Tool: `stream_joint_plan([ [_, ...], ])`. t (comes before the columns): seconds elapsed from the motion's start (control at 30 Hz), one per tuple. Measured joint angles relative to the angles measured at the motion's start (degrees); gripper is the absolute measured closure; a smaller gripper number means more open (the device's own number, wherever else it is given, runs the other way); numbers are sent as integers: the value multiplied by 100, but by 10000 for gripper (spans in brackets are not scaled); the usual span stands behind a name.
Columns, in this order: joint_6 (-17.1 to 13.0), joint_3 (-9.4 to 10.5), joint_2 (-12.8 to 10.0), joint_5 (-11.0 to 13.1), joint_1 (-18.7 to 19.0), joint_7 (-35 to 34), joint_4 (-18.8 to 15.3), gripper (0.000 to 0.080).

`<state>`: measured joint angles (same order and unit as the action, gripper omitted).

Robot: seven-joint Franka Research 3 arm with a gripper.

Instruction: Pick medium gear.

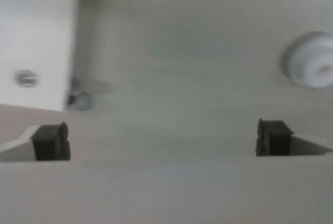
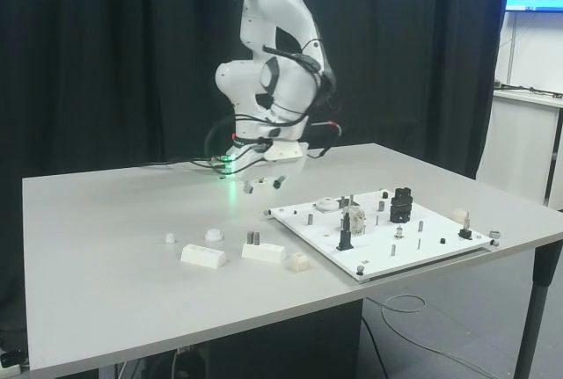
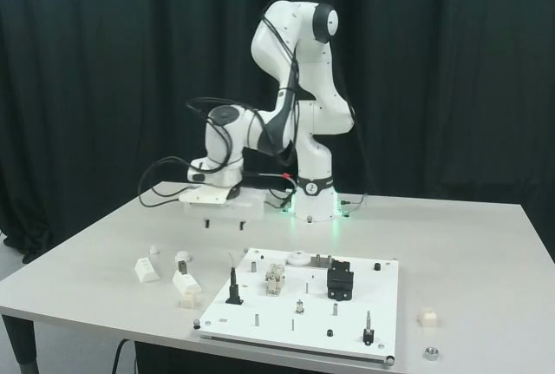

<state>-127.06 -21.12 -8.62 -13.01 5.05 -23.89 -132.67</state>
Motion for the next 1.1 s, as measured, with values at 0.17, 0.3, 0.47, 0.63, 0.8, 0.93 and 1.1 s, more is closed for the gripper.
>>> stream_joint_plan([
  [0.17,-256,-200,-188,0,-128,352,56,3],
  [0.3,-427,-343,-379,0,-197,611,112,3],
  [0.47,-650,-471,-660,25,-292,857,171,3],
  [0.63,-847,-483,-927,128,-432,1001,242,3],
  [0.8,-952,-483,-1179,364,-535,1195,372,3],
  [0.93,-960,-483,-1368,611,-597,1355,514,3],
  [1.1,-950,-483,-1581,874,-671,1456,701,3],
])
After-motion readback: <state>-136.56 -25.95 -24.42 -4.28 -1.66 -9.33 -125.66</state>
